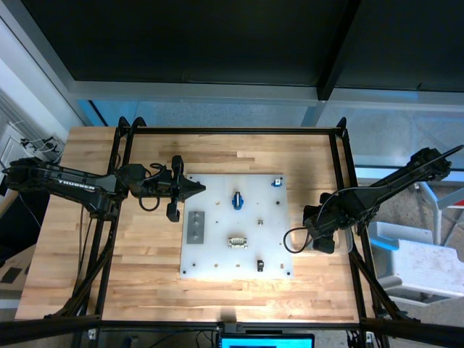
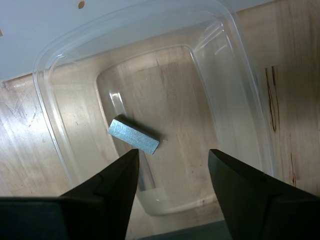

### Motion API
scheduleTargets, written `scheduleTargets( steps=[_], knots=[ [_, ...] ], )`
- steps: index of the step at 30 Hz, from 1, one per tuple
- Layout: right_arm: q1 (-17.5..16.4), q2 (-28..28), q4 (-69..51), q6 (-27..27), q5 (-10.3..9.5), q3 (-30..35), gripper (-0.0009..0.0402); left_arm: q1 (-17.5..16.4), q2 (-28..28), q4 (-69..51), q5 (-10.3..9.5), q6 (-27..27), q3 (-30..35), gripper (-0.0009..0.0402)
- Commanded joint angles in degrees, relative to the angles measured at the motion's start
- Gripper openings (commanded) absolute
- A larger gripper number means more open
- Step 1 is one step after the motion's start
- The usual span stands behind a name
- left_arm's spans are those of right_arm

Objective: Pick the 16mm bar from the taskboard and place it in the container

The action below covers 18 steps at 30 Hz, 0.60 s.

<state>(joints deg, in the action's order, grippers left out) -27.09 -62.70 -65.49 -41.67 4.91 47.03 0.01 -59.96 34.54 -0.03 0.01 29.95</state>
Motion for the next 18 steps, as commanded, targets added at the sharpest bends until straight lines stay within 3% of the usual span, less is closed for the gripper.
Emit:
scheduleTargets(
  steps=[1, 18],
  knots=[
    [-0.02, -0.02, 0.02, 0.07, 0.0, 0.04, 0.0223, -0.02, -0.02, 0.0, 0.0, 0.0, 0.0, 0.0],
    [-0.04, -0.02, 0.33, 0.07, -0.02, 0.04, 0.024, -0.02, -0.02, 0.0, 0.0, 0.0, 0.0, 0.0]
  ],
)
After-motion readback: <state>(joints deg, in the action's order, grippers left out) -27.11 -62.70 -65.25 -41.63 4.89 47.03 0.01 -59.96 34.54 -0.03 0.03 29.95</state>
